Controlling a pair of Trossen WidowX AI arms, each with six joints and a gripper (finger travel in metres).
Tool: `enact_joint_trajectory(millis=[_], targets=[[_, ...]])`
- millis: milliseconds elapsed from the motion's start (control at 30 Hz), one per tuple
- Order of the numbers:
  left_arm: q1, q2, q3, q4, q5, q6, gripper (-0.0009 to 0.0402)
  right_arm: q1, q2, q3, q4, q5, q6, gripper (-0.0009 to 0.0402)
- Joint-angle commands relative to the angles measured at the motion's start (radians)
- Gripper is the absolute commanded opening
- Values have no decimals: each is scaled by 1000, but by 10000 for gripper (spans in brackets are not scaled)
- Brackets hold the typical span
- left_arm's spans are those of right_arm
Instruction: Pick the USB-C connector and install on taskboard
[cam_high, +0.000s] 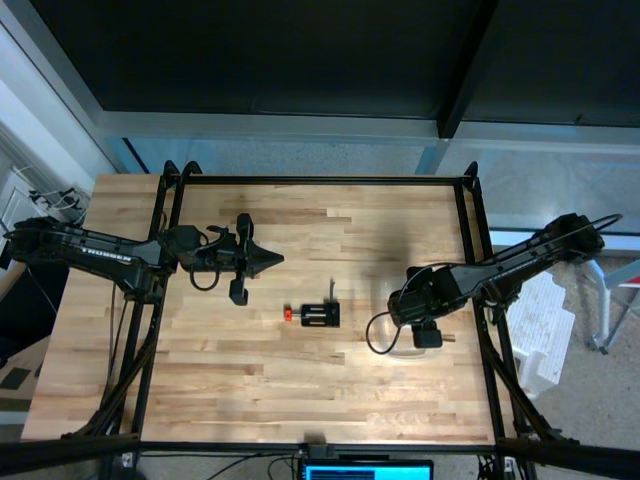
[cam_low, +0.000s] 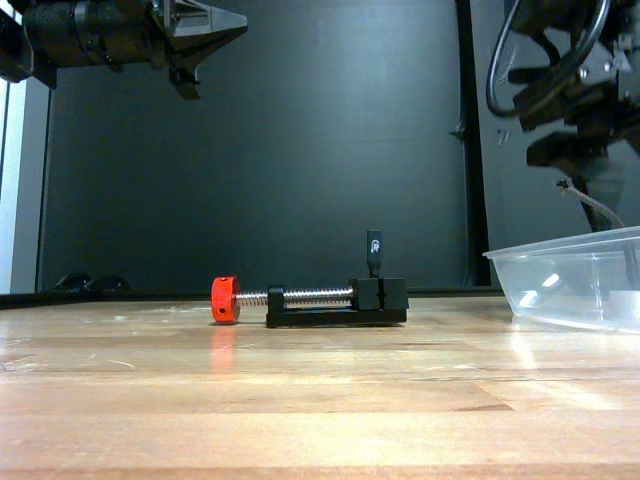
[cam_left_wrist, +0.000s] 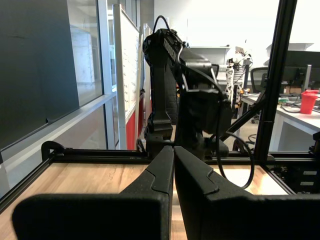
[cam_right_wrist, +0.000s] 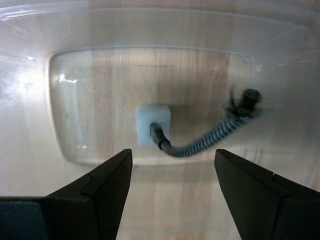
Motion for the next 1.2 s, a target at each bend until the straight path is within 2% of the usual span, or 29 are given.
enact_joint_trajectory(millis=[33, 467, 1200], targets=[[0, 0, 0, 0, 0, 0, 0, 0, 0, -43, 54, -14, 4, 218], [0, 0, 0, 0, 0, 0, 0, 0, 51, -87, 151, -14, -5, 183], [0, 0, 0, 0, 0, 0, 0, 0, 39, -87, 137, -16, -8, 64]])
